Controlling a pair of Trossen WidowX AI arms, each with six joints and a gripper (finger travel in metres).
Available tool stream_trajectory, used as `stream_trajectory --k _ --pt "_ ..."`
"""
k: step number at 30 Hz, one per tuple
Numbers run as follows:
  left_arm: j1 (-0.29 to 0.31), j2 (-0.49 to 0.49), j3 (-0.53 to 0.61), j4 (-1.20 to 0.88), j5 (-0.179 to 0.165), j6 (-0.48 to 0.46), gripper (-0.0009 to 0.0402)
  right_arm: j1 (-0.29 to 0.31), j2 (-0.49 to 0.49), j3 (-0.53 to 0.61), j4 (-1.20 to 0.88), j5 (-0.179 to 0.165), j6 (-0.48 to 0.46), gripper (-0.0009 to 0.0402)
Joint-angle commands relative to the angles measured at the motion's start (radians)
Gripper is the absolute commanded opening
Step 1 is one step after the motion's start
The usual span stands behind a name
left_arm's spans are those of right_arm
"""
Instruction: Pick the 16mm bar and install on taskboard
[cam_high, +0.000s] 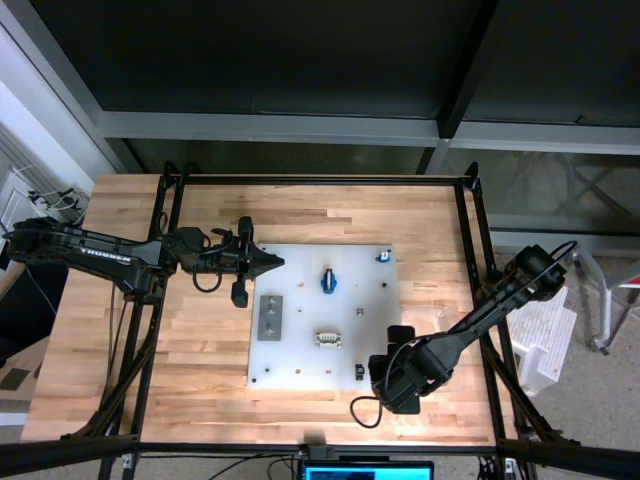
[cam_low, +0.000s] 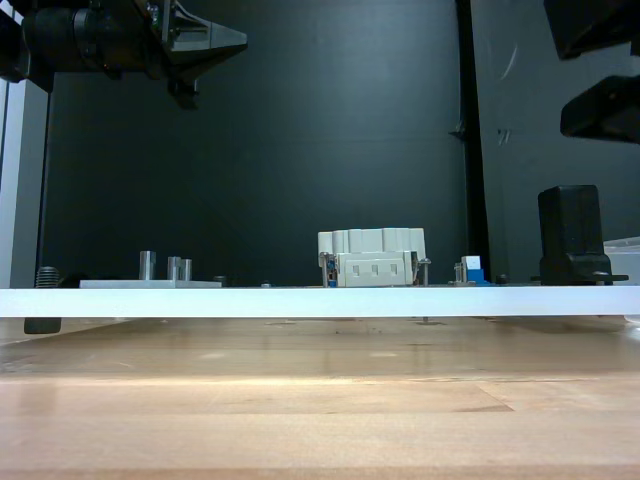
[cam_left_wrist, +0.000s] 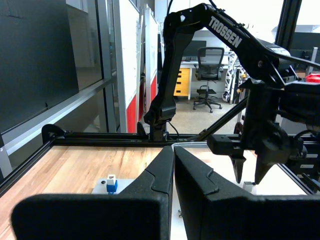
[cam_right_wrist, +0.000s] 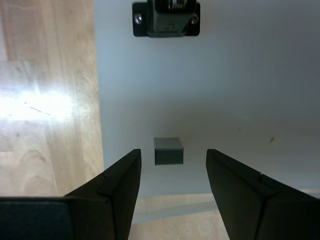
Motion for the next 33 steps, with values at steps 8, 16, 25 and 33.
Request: stream_trajectory --k 8,16,25,33 --pt "0.000 0.000 0.000 0.000 0.000 0.000 0.0000 0.000 -0.058 0.003 -0.002 -0.002 -0.001 0.0193" --pt "0.000 0.000 0.000 0.000 0.000 0.000 0.0000 0.000 -0.065 0.003 -0.004 -0.002 -0.002 0.0181" --pt "0.000 0.000 0.000 0.000 0.000 0.000 0.0000 -0.045 -0.137 0.003 0.027 0.018 -0.084 0.0149" --pt "0.000 0.000 0.000 0.000 0.000 0.000 0.0000 -0.162 -0.245 0.002 0.043 0.036 -0.236 0.0100"
